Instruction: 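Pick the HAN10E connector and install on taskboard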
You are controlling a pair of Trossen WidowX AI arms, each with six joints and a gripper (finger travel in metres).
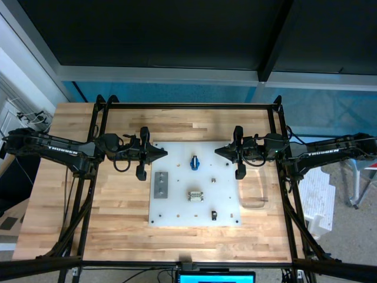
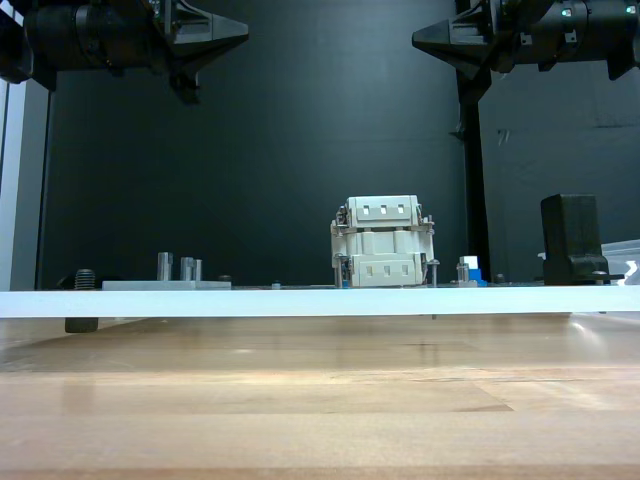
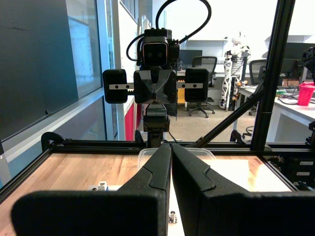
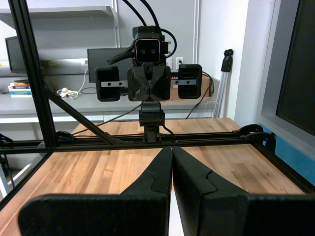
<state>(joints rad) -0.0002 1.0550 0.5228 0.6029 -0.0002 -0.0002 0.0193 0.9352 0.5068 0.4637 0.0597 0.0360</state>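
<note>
The HAN10E connector stood on the taskboard, a little nearer than its middle, with the grey block beside it toward the left arm. Farther back, above the taskboard's far corners, the left gripper and right gripper hovered facing each other, each pressed closed and holding nothing.

TROSSEN, white lettering, on left arm behind left tool; same on right arm behind right tool.
</note>
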